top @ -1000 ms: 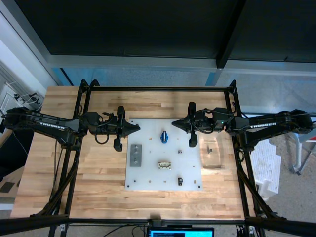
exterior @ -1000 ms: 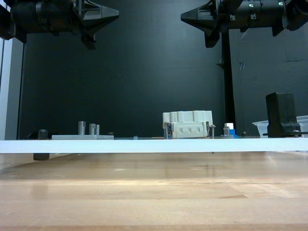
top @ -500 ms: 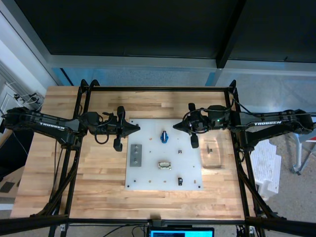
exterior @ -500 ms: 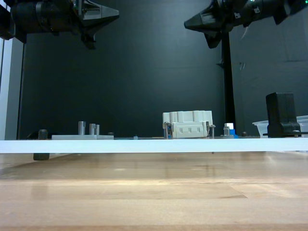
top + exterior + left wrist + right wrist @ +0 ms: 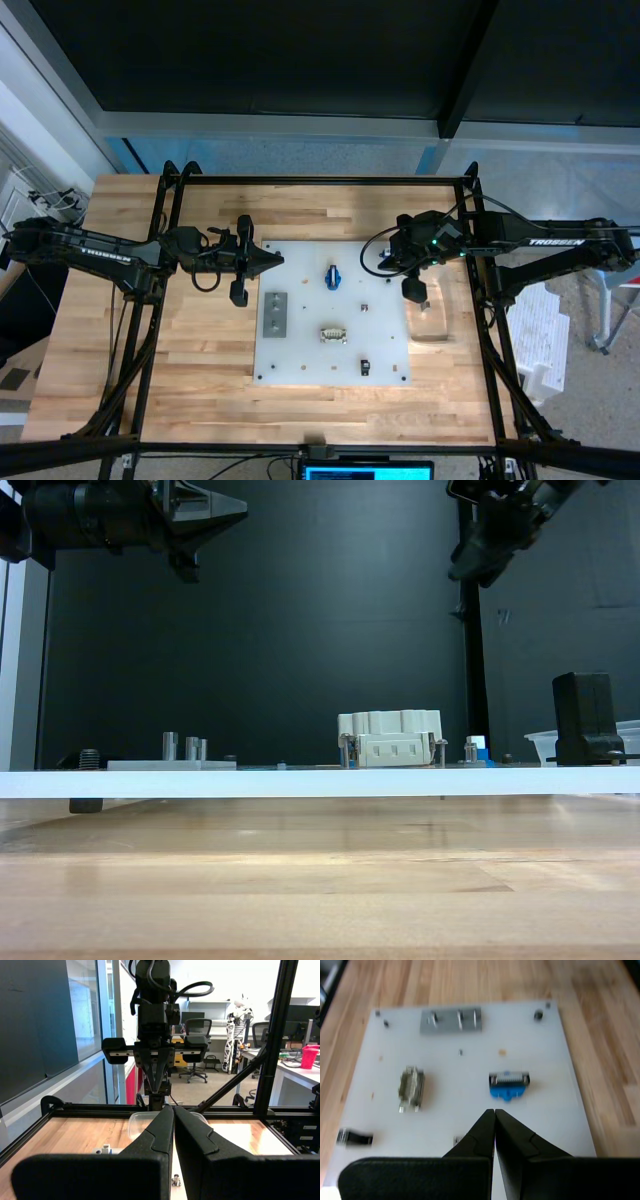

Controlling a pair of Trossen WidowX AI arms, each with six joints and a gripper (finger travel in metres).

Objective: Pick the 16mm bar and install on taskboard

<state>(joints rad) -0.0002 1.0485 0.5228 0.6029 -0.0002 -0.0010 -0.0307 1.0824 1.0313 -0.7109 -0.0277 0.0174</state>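
The taskboard (image 5: pixel 300 350) is a white plate in the middle of the table, also seen under the right wrist camera (image 5: pixel 455 1085). A tiny dark piece that looks like the 16mm bar (image 5: pixel 427 305) lies in the clear tray (image 5: pixel 442 322), half hidden by the right arm. My right gripper (image 5: pixel 390 262) hangs high over the board's far right edge, next to the tray, nose tilted down, fingers shut on nothing (image 5: pixel 494 1110). My left gripper (image 5: pixel 272 262) hovers level over the board's far left edge, shut and empty (image 5: pixel 173 1108).
On the board sit a grey two-hole block (image 5: pixel 275 315), a blue knob (image 5: pixel 333 277), a silver connector (image 5: pixel 333 335) and a small black part (image 5: pixel 366 367). A black frame rail (image 5: pixel 320 181) runs along the table's far side. Bare wood surrounds the board.
My right gripper has drawn back to the right, toward the tray, and tipped its nose downward. The left arm has not moved.
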